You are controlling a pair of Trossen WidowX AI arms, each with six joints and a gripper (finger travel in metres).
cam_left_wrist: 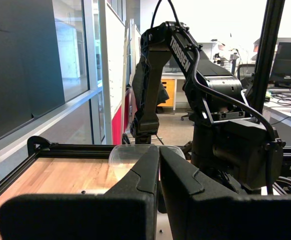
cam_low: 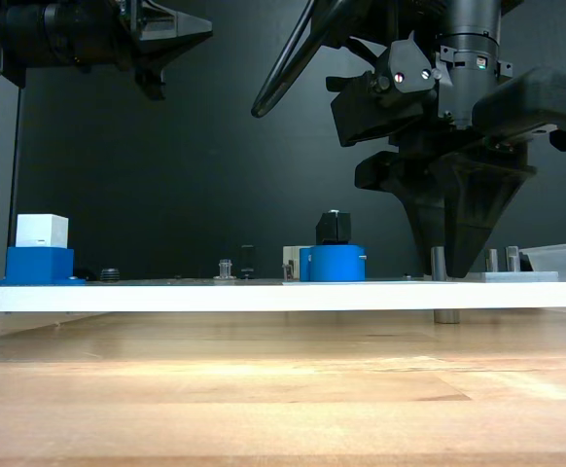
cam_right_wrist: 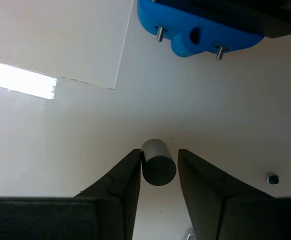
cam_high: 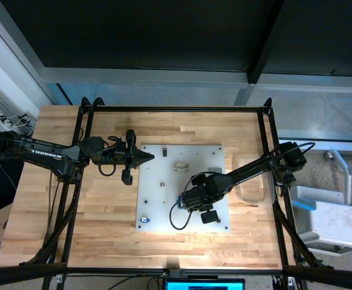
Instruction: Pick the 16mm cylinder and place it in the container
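Right gripper (cam_right_wrist: 158, 153) astride seemingly upright cylinder (cam_right_wrist: 158, 169)

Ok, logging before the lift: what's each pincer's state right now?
Left pincer: closed, empty, raised beside the board's left edge.
Right pincer: open, down on the board, straddling the cylinder, not yet clamped.

The 16mm cylinder (cam_right_wrist: 158, 162) only really shows from the right wrist. Up high it's buried under the right gripper (cam_high: 191, 194), whose fingers sit parted around it. The container (cam_left_wrist: 119, 159) is half blocked by the left gripper (cam_left_wrist: 159, 150), pinched closed mid-air, and the low view's edge cuts the container off.
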